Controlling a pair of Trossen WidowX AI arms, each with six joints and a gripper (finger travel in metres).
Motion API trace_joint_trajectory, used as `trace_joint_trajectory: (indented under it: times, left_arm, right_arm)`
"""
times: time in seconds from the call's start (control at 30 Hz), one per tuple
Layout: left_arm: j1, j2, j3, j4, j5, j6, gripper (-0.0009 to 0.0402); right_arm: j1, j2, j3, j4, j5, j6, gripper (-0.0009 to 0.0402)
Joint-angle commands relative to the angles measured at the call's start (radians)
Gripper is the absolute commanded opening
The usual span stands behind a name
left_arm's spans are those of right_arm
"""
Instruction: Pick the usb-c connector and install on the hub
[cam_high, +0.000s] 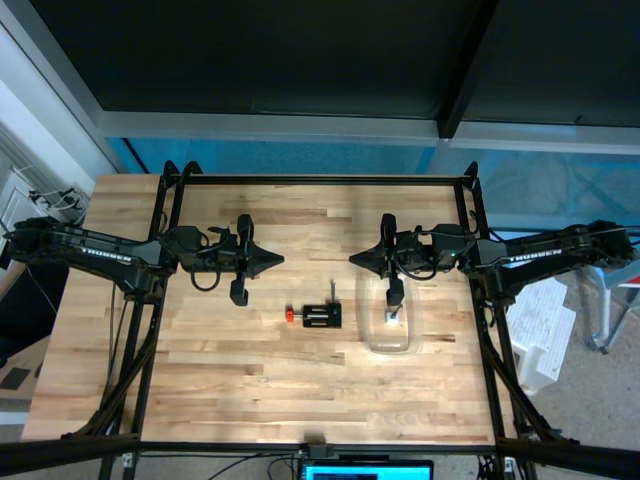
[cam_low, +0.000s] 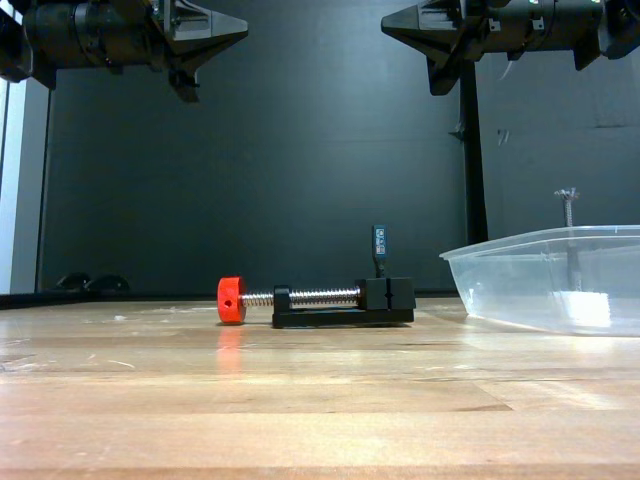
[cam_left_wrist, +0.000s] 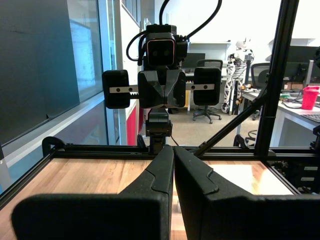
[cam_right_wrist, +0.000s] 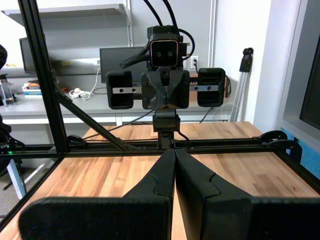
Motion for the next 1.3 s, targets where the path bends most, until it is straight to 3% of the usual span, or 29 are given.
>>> trace_joint_trajectory:
  times: [0.03,0.43,0.93,1.3]
  left_arm:
    - [0.000,0.000,0.000,0.000,0.000,0.000,0.0000]
    - [0.000,0.000,0.000,0.001,0.000,0.000,0.0000]
    - [0.000,0.000,0.000,0.000,0.000,0.000,0.0000]
    - [0.000,0.000,0.000,0.001,0.000,0.000,0.0000]
  right_arm:
    - [0.003,0.000,0.000,-0.017,-0.001,0.001,0.0000]
    - [0.003,-0.003,0.000,-0.038,0.001,0.000,0.0000]
    - [0.031,-0.034,0.226,-0.843,0.000,0.008,0.0000]
    - [0.080,-0.034,0.304,-1.180,0.001,0.072,0.0000]
